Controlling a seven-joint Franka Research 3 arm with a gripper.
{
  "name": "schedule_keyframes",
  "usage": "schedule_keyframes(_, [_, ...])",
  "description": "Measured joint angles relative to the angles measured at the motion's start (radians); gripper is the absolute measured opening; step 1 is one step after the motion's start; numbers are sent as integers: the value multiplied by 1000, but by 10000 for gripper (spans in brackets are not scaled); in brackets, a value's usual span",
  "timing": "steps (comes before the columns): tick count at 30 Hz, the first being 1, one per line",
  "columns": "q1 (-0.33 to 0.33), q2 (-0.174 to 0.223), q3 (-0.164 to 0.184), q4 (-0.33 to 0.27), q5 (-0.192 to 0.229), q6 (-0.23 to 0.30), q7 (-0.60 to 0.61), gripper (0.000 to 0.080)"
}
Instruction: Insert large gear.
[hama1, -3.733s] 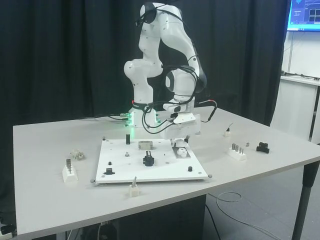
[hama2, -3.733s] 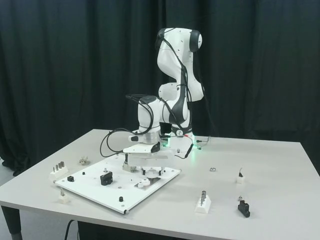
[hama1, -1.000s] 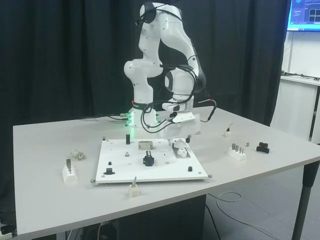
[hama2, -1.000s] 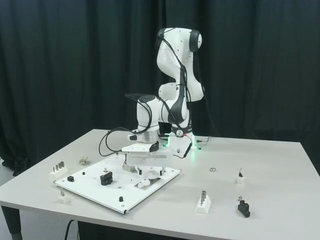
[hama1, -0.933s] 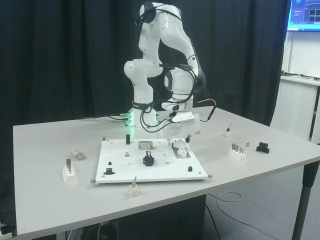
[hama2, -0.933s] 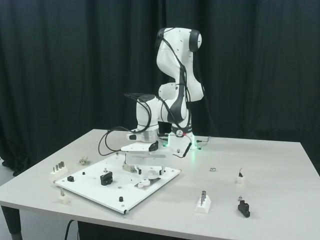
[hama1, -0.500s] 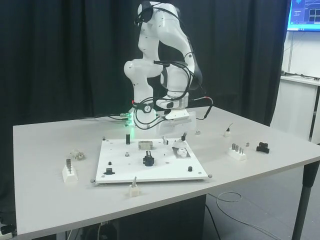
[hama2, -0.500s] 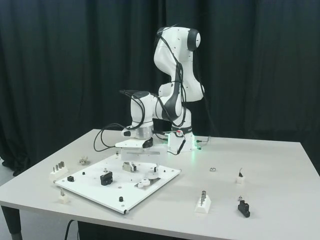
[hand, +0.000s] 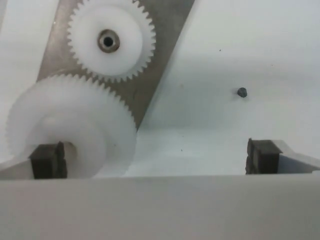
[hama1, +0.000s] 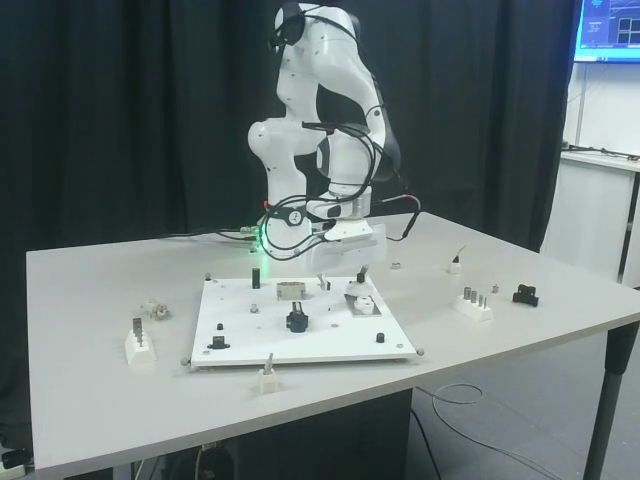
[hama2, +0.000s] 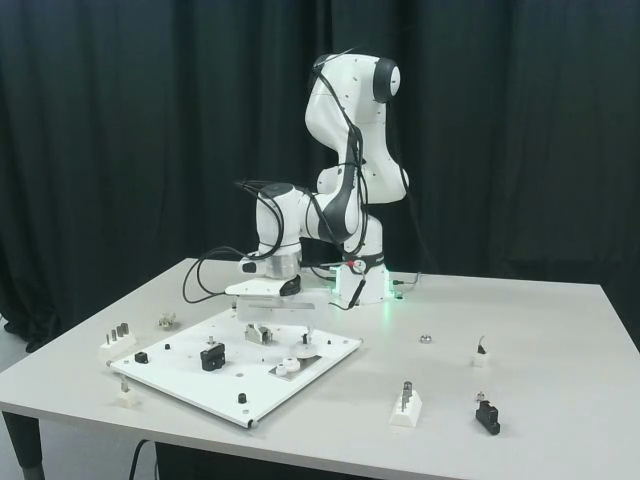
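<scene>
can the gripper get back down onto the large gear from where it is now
Probably yes. The gripper hangs open above the large gear, which sits on the grey plate meshed with the other gear. Nothing lies between the fingers and the gear.

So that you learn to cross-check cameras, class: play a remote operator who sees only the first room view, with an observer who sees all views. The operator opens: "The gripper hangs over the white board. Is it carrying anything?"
Observer: No. The wrist view shows the gripper open, with nothing between its black pads.
Operator: Then where is the large gear?
Observer: The large white toothed plastic gear lies flat on the grey metal plate, directly under one pad.
Operator: Is it alone on that plate?
Observer: No. A smaller white gear sits beside it, a pin showing in its centre hole, and their teeth meet.
</scene>
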Motion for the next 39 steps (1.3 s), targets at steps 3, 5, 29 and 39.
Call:
schedule_keyframes(3, [0,0,0,0,0,0,-4,800])
schedule_keyframes(5, [0,0,0,0,0,1,-7,800])
schedule_keyframes(29, [0,41,3,0,9,76,-43,800])
schedule_keyframes(39, [0,47,3,0,16,87,-52,800])
